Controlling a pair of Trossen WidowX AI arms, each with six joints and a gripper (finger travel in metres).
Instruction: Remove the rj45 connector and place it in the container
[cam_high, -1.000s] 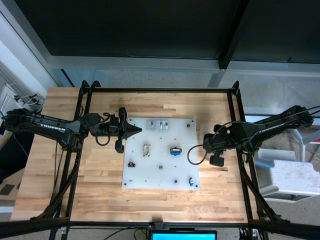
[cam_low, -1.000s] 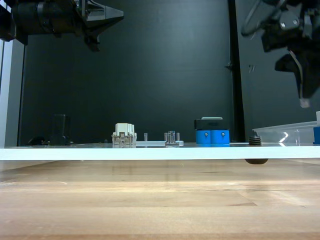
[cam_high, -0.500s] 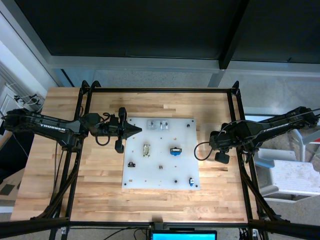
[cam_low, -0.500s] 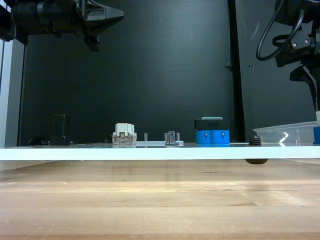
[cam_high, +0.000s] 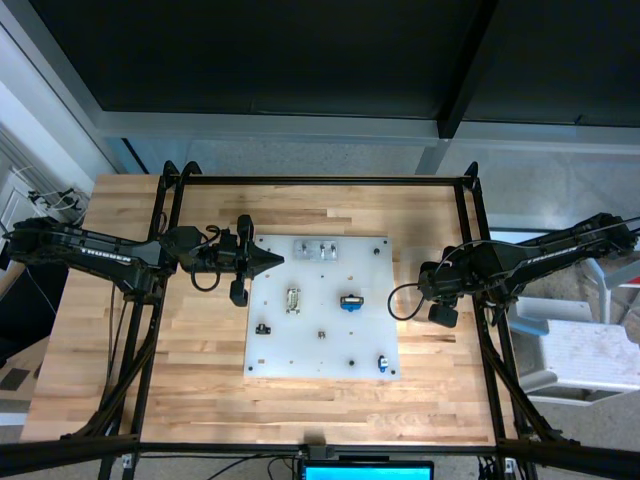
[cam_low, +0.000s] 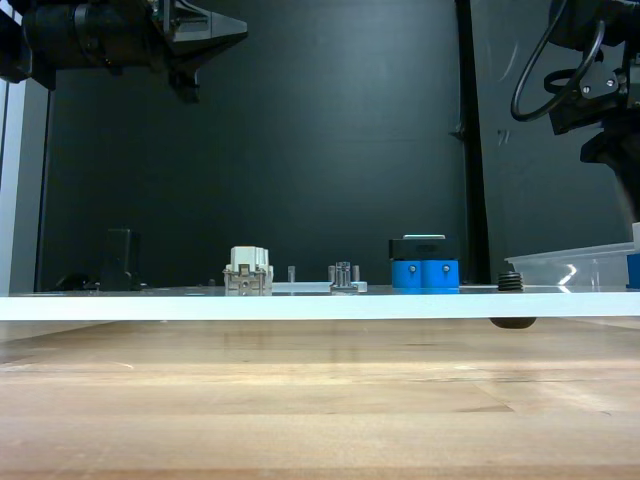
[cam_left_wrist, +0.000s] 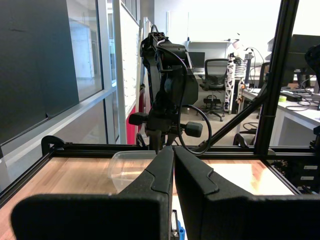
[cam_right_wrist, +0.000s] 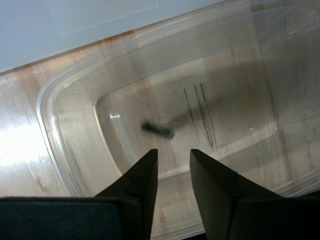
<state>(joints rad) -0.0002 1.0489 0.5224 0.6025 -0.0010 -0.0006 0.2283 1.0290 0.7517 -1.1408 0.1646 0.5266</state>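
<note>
RJ45 connector, prob. the small dark blur in the clear rounded plastic container, is judged light, stiff; best gripped across flat sides. Right gripper is held above it w/ jaws apart, empty; left gripper is parked well apart, jaws together.

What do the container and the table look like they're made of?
The container looks like clear glossy plastic; wood shows through its walls. The table is pale wood strips with visible grain. The right gripper hangs open over the container; the left gripper sits shut above the board's left edge.
</note>
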